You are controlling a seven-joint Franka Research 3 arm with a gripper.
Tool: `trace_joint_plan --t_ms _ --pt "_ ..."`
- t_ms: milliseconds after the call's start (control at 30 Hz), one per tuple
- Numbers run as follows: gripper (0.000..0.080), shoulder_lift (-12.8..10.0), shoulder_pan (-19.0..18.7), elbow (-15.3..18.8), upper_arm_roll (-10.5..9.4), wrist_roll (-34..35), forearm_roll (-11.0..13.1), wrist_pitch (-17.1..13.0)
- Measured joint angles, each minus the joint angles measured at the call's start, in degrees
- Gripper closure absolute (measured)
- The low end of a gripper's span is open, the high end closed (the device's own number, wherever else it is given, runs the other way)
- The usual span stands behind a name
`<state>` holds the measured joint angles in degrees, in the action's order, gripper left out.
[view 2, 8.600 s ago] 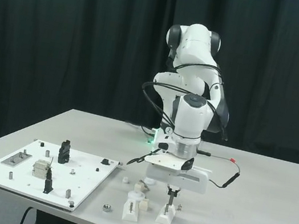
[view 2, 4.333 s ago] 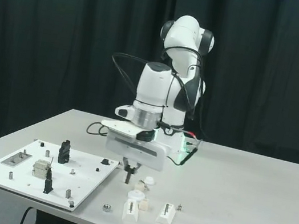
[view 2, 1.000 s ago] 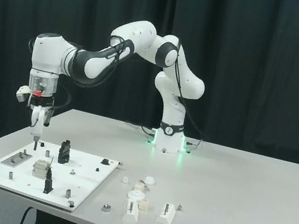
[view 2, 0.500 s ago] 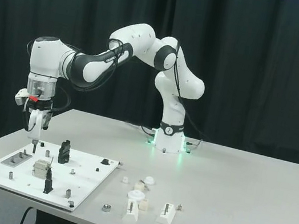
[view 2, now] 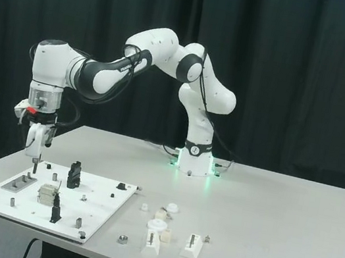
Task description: Insert square peg 3.
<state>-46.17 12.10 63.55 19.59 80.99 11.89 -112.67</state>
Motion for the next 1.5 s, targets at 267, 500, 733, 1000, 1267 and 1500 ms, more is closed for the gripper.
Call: trace_joint_plan --t_ms 267,500,733,1000,1267,1500 --pt "0.0693 -0.8 0.3 -1.5 0.4 3.3 0.6 0.0" --pt "0.0693 -2.3 0.4 -3.1 0.74 5.1 1.7 -0.1" --pt "0.0693 -4.5 0.5 -5.1 1.51 6.9 2.5 -0.3" --pt "0.0693 -7.5 0.9 -7.8 1.73 9.9 2.8 -0.5" --pt "0.0693 -9.8 1.1 -9.7 1.73 10.8 3.2 -0.5" --pt "0.0693 -11.1 1.1 -10.3 1.73 11.4 3.9 -0.5"
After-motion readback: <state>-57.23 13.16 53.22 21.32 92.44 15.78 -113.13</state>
